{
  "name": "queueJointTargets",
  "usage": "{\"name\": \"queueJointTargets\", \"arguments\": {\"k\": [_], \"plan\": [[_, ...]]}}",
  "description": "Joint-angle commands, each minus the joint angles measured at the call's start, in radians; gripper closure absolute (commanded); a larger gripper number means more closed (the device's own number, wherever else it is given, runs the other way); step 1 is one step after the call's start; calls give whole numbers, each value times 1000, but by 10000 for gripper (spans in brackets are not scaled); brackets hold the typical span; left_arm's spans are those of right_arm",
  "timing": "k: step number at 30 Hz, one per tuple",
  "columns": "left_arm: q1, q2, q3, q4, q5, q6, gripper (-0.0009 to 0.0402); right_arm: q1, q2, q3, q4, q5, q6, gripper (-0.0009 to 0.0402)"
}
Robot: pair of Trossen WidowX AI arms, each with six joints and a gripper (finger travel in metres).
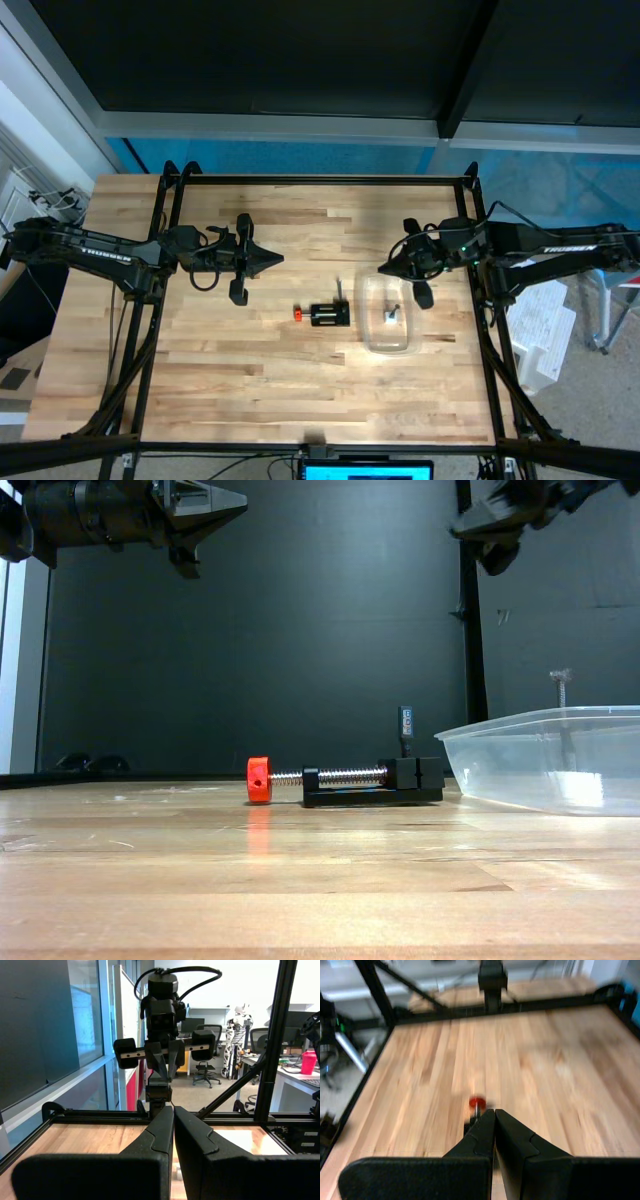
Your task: Pick the usb-c connector and install on the hub
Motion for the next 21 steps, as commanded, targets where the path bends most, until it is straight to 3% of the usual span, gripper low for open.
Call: {"name": "queueJointTargets", "arguments": {"k": [1, 11, 21], "plan": [[0, 0, 0, 0, 0, 0, 393, 2, 2, 73, -152, 10, 5, 393], [0, 0, 0, 0, 0, 0, 393, 7, 85, 283, -529, 12, 0, 393], [0, 0, 0, 0, 0, 0, 393, 19, 156, 334, -697, 22, 14, 393]]}}
